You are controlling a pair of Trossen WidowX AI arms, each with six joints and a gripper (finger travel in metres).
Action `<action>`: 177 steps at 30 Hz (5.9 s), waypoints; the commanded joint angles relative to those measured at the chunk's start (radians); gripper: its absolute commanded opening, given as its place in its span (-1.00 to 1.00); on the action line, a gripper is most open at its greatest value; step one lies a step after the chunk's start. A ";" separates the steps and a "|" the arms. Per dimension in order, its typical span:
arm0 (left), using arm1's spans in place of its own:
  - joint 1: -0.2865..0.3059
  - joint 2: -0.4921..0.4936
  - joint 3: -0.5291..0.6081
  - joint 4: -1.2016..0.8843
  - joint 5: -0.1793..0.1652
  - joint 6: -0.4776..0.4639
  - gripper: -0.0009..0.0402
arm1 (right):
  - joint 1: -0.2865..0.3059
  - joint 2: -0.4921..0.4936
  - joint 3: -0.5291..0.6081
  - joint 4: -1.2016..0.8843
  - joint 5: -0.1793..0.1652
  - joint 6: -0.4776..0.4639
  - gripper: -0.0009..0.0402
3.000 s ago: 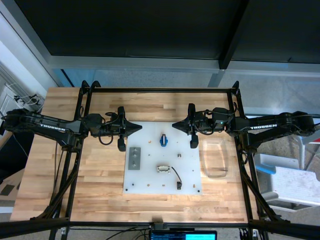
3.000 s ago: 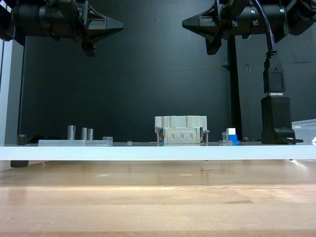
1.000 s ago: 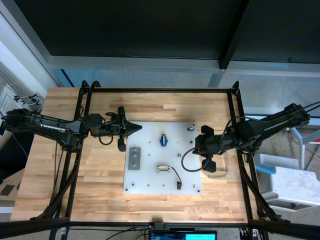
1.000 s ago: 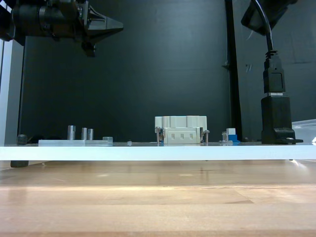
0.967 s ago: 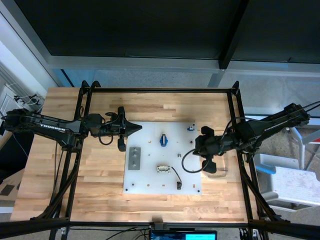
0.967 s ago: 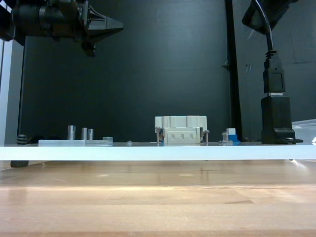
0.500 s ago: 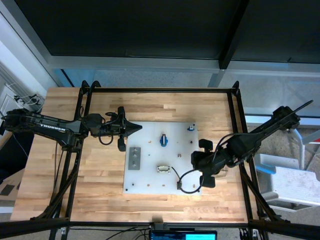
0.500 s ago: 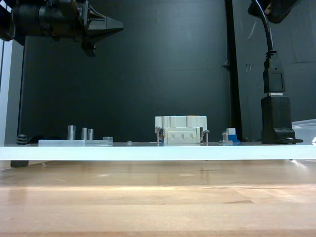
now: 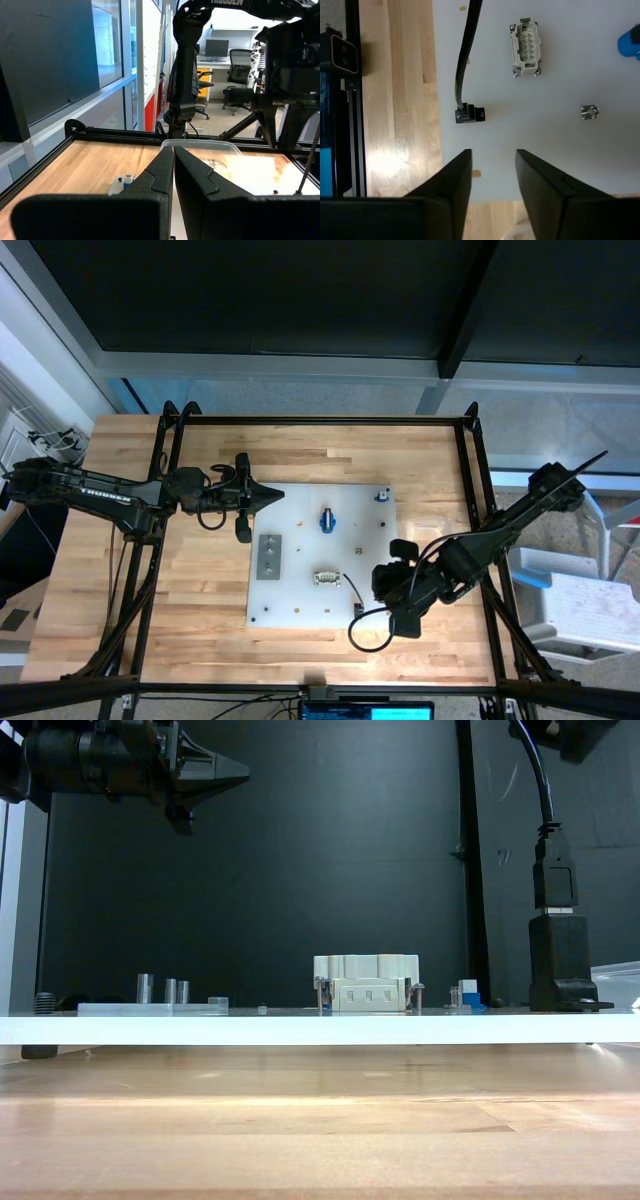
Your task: Remove the USB connector from the USB hub and place in the container
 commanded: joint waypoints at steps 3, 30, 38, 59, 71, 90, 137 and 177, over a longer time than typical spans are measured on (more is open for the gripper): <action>0.000 0.000 0.000 0.000 0.000 0.000 -0.95 | 0.011 0.033 0.000 0.044 0.030 0.024 -0.12; 0.000 0.000 0.000 0.000 0.000 0.000 -0.95 | 0.010 0.174 -0.002 0.140 0.053 -0.009 -0.08; 0.000 0.000 0.000 0.000 0.000 0.000 -0.95 | 0.004 0.204 -0.003 0.165 0.052 -0.023 -0.08; 0.000 0.000 0.000 0.000 0.000 0.000 -0.95 | -0.007 0.226 -0.032 0.220 0.047 -0.044 -0.19; 0.000 0.000 0.000 0.000 0.000 0.000 -0.95 | -0.008 0.226 -0.035 0.212 0.043 -0.050 -0.66; 0.000 0.000 0.000 0.000 0.000 0.000 -0.95 | -0.008 0.226 -0.035 0.213 0.043 -0.072 -0.96; 0.000 0.000 0.000 0.000 0.000 0.000 -0.95 | -0.027 0.223 -0.003 0.205 0.029 -0.123 -0.96; 0.000 0.000 0.000 0.000 0.000 0.000 -0.95 | 0.013 -0.003 -0.145 0.157 0.041 0.045 -0.96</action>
